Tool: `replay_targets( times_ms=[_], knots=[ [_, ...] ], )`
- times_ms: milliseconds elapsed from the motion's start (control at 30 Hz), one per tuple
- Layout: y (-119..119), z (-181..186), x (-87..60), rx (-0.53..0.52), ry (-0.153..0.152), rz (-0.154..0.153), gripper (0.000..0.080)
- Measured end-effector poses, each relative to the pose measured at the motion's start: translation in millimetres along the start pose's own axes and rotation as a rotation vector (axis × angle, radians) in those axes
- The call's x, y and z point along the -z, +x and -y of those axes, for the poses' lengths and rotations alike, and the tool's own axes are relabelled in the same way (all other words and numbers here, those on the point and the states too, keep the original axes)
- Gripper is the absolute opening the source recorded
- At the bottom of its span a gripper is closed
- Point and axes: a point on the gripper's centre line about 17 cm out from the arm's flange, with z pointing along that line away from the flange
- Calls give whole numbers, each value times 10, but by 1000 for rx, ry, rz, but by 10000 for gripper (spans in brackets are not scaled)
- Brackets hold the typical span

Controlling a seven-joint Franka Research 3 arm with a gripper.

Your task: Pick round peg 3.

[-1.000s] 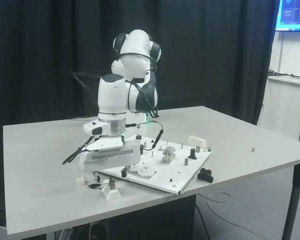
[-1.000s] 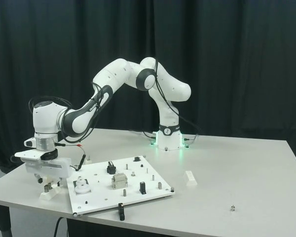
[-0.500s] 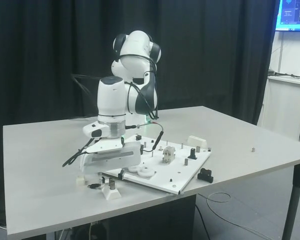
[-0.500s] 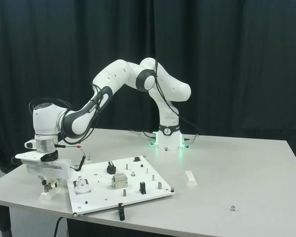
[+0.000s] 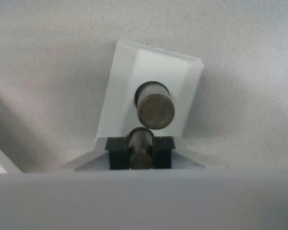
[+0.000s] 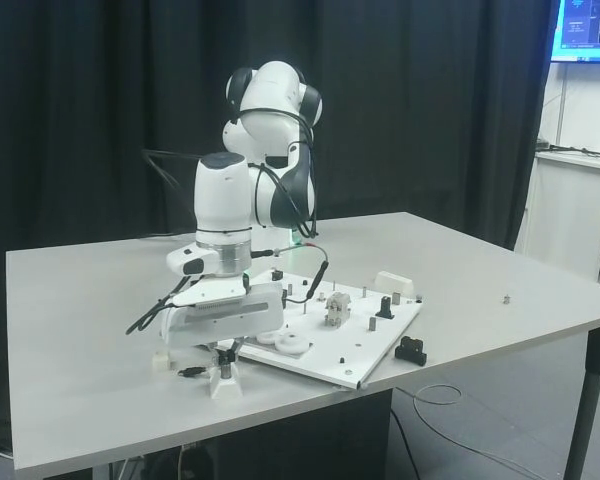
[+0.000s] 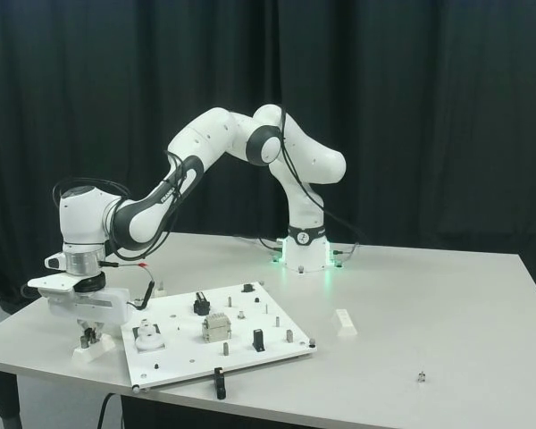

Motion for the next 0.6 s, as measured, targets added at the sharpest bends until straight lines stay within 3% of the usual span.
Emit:
replay_targets(
  times_ms=[33,67,333,600],
  knots=[
    [2,2,0,-1,1,-1,150],
    [2,3,0,-1,1,-1,99],
    [17,-5,15,-1,-1,-4,99],
    [83,-65,125,-8,-14,-17,100]
  ],
)
